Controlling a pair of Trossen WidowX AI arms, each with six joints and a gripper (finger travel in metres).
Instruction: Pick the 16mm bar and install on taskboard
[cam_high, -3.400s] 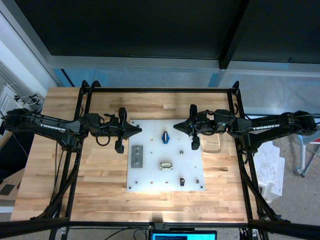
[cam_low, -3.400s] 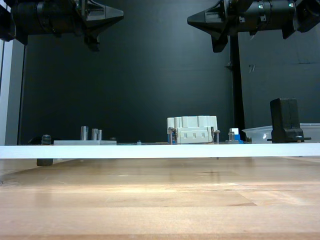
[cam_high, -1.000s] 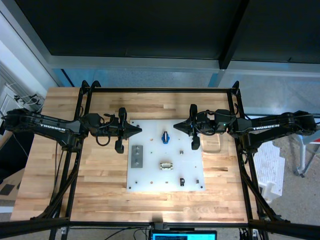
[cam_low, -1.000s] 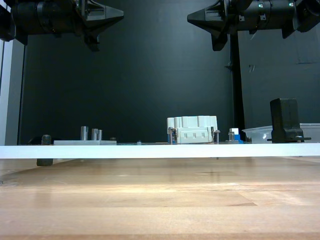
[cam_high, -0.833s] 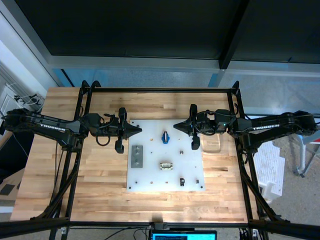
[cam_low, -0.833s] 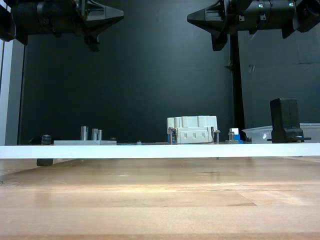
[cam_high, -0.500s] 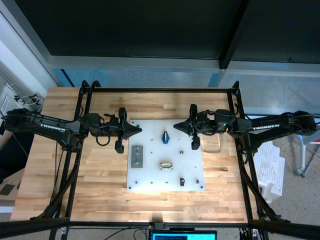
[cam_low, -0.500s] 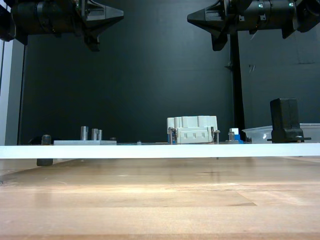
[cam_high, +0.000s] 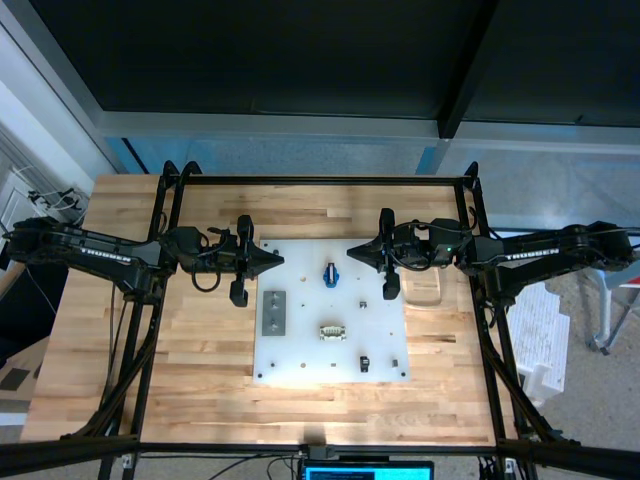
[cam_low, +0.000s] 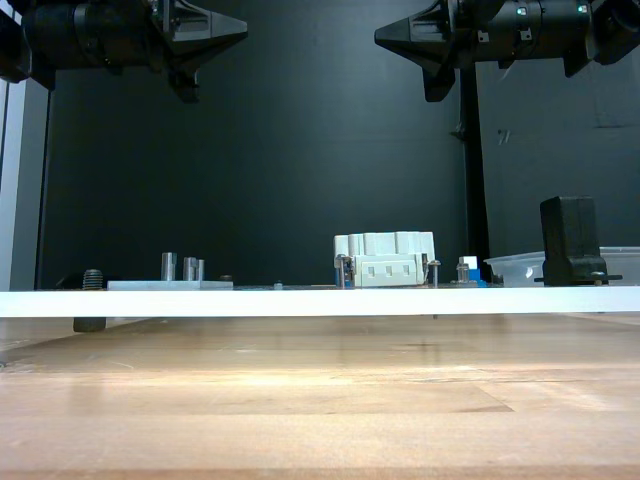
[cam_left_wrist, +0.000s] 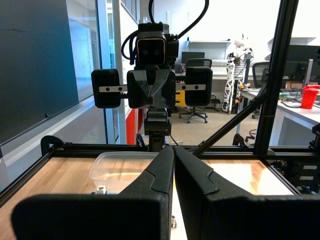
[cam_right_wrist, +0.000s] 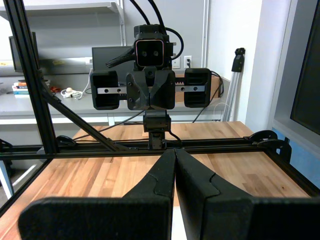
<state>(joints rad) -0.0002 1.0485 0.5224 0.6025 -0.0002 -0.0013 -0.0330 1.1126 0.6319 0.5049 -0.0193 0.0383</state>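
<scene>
The white taskboard (cam_high: 300, 360) lies mid-table with its grey two-hole block (cam_high: 273, 312), blue connector (cam_high: 331, 273) and beige connector (cam_high: 332, 331). The 16mm bar is out of view. High over the board's left edge hangs my left gripper (cam_high: 280, 258), shut and empty, its tip pointing right. My right gripper (cam_high: 350, 252) hangs equally high over the board's far side, shut and empty, pointing left at the other. In each wrist view the fingers (cam_left_wrist: 165, 165) (cam_right_wrist: 167, 167) meet with nothing between them.
A clear plastic tray (cam_high: 424, 287) sits on the wood just off the board's right edge, under the right arm. A black fitting (cam_low: 572, 240) stands on the board's near right part. Short metal pins (cam_low: 190, 268) rise from the grey block. A black frame surrounds the table.
</scene>
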